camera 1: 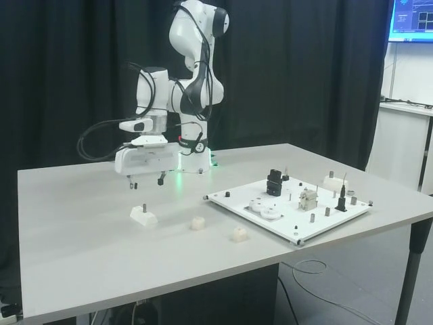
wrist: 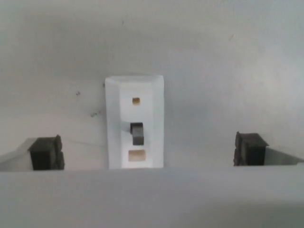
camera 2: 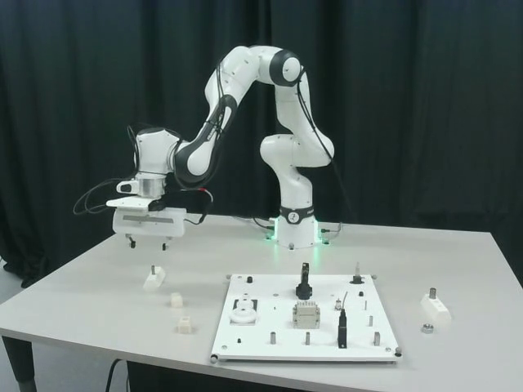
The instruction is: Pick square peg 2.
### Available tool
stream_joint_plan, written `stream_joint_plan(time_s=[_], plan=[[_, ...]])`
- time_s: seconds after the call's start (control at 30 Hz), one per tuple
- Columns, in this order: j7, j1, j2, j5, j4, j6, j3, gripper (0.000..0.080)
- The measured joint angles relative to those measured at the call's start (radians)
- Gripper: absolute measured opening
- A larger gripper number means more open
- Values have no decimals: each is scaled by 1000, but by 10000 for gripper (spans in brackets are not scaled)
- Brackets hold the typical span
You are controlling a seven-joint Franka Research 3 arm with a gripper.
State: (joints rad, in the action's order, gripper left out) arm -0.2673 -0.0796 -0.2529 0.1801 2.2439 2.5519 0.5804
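Square peg 2 (wrist: 137,133) is a short dark peg standing upright in the middle slot of a small white holder block (wrist: 135,95). The holder lies on the grey table, left of the board, in both room views (camera 1: 143,217) (camera 2: 154,280), with the peg (camera 1: 143,207) (camera 2: 152,269) sticking up from it. My gripper (wrist: 147,151) (camera 1: 146,181) (camera 2: 148,243) hangs open a short way above the holder, pointing down. Its two black fingertips (wrist: 46,153) stand wide apart on either side of the block, touching nothing.
Two small white blocks (camera 1: 197,223) (camera 1: 238,234) lie on the table between the holder and the white assembly board (camera 1: 284,222) (camera 2: 302,357), which carries several small parts. Another white block (camera 2: 434,307) sits right of the board. The arm's base (camera 2: 294,233) stands behind.
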Motion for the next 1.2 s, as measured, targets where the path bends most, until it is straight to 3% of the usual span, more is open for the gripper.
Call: stream_joint_plan(time_s=[0.23, 0.47, 1.2], plan=[[-47, -22, -25, 28, -5, 0, 0, 800], [-92, -31, -48, 90, -10, 1, 0, 800], [-100, -29, -114, 212, -20, 20, -16, 800]])
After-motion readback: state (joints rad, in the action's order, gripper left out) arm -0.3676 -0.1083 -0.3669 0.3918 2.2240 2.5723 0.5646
